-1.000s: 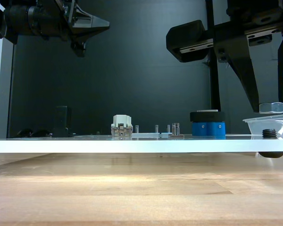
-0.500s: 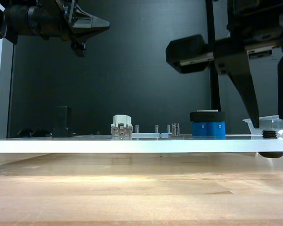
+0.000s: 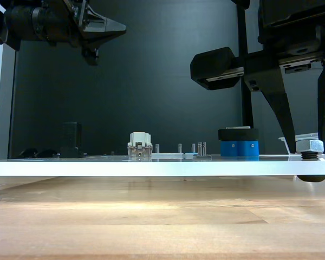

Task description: Pick the M12 nut and place it on its threads and fasten

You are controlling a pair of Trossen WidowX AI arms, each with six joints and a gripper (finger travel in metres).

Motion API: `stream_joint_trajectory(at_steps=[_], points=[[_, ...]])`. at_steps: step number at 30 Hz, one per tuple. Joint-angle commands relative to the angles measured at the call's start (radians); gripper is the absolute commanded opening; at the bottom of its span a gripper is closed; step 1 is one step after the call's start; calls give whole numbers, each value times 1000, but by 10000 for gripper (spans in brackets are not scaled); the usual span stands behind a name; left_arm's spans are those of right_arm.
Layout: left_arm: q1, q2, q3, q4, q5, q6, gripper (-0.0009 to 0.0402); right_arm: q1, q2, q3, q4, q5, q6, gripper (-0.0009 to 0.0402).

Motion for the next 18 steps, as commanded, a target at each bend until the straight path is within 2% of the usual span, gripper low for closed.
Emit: stream_joint_trajectory(at_steps=[1,18], points=[[0,0,0,0,0,0,0,0,3,-1,10,2,18,23],[0,0,0,0,0,0,0,5,3,26,-7,2,54,23]])
